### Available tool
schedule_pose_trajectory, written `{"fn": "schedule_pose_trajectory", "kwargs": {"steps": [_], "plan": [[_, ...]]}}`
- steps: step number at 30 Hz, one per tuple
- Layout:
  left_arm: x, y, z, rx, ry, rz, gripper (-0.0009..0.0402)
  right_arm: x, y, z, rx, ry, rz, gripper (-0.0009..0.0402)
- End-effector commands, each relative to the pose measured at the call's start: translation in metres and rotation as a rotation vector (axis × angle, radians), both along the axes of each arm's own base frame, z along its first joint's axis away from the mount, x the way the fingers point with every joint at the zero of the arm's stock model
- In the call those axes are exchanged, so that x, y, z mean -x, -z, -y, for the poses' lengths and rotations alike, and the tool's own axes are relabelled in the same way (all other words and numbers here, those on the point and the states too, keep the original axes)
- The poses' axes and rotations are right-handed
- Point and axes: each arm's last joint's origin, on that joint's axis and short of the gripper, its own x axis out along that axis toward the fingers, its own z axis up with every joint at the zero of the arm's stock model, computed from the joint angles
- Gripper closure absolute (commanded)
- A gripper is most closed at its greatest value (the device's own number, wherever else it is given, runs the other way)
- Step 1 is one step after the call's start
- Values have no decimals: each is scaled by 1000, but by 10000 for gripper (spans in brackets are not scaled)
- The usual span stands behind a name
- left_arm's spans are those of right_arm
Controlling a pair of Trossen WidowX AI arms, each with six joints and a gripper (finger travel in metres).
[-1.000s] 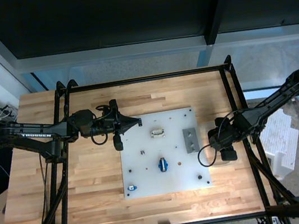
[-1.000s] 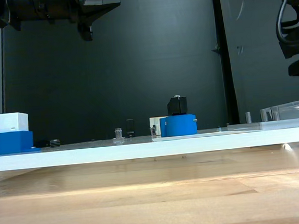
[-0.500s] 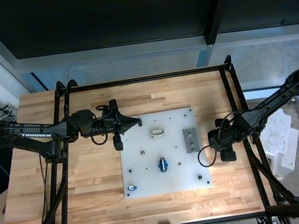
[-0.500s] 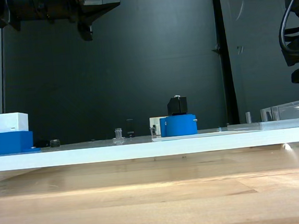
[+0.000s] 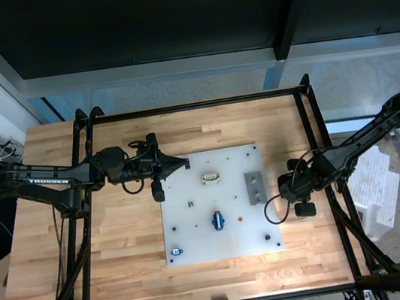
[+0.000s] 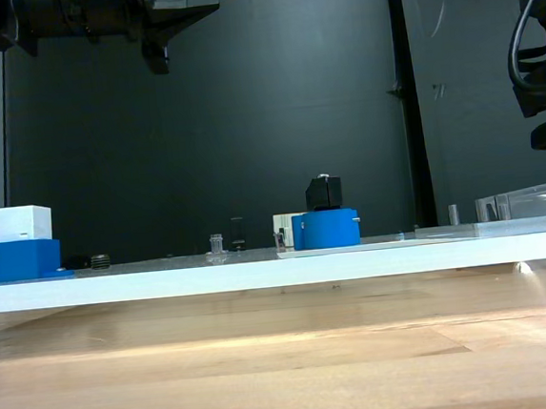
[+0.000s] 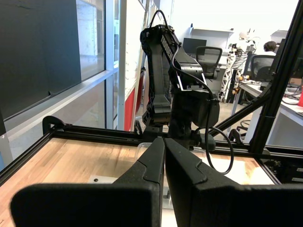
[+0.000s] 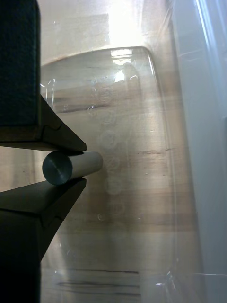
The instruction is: Pick the 16mm cylinder and install on the taskboard
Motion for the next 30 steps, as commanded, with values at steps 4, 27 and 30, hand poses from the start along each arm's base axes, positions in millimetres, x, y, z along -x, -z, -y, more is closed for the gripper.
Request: {"fn": "schedule_pose_trajectory", "kwargs": {"steps": [4, 27, 30], "plan": [[0, 0, 0, 0, 0, 0, 393, -2, -10, -1, -7, -2, -6, 385], [0, 0, 0, 0, 0, 0, 393, -12, -62, -7, -68, 41, -32, 393], [0, 0, 0, 0, 0, 0, 393, -19, -66, -9, -48, 29, -20, 393]]}}
